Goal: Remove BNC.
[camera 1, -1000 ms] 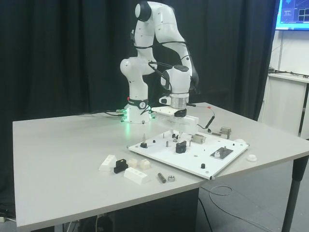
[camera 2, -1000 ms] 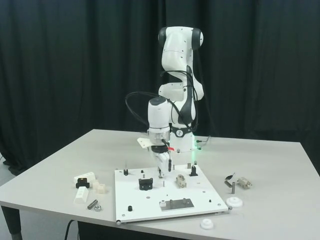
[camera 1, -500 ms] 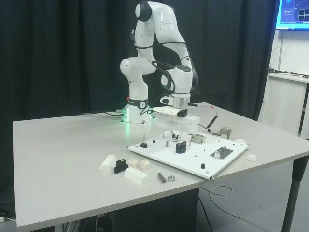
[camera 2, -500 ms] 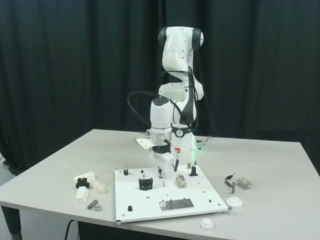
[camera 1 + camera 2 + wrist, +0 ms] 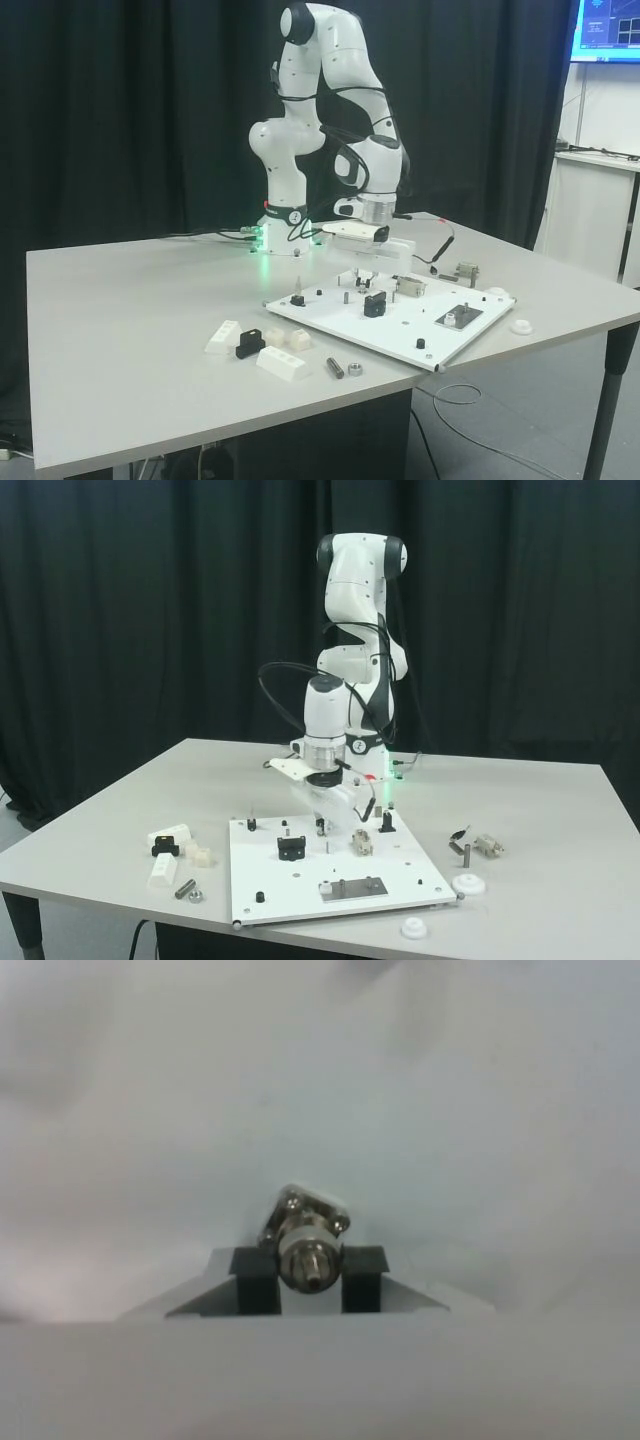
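In your wrist view the BNC connector (image 5: 308,1245) sits just below the middle of the frame, a metal barrel seen end-on with its square flange behind it, and the two black fingertips (image 5: 256,1278) stand on either side of the barrel, close against it, so the jaws look closed on it, though you cannot quite make out contact at the pads. Around it the white board fills that picture as a pale blur. Look to the first room view: the gripper (image 5: 366,262) hangs right of centre in the frame, just above the far part of the white board (image 5: 400,335), with the white arm (image 5: 320,110) rising behind it toward the upper middle. From there the connector itself is too small to pick out between the fingers. On the board you can see a black block (image 5: 375,304) near the middle and a grey plate (image 5: 458,316) toward the right. In the second room view the gripper (image 5: 335,805) is at the centre of the frame, again just above the back edge of the board (image 5: 300,890). Left of the board, on the grey table (image 5: 540,900), lie several white blocks (image 5: 170,835) and a black piece (image 5: 164,849), well apart from the gripper.
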{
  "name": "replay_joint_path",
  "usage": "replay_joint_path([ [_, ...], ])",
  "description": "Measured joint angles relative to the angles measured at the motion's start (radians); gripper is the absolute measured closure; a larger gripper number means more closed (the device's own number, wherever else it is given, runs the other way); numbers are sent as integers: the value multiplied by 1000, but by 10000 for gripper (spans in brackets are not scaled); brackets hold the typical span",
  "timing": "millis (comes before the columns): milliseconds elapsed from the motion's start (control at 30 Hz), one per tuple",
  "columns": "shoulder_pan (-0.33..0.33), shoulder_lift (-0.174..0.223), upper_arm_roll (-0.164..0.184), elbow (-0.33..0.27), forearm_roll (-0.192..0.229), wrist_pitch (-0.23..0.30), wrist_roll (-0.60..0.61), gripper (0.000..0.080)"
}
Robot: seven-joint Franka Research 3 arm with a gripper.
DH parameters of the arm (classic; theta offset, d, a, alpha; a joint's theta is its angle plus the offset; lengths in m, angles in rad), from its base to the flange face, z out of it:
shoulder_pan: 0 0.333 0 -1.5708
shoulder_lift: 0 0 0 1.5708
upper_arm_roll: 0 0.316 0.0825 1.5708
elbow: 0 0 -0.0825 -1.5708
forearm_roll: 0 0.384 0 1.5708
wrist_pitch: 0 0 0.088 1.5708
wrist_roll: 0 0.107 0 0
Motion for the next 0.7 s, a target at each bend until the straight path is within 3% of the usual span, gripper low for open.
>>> replay_joint_path([
  [700, 0, -2, 2, -3, -50, 1, -190, 677],
])
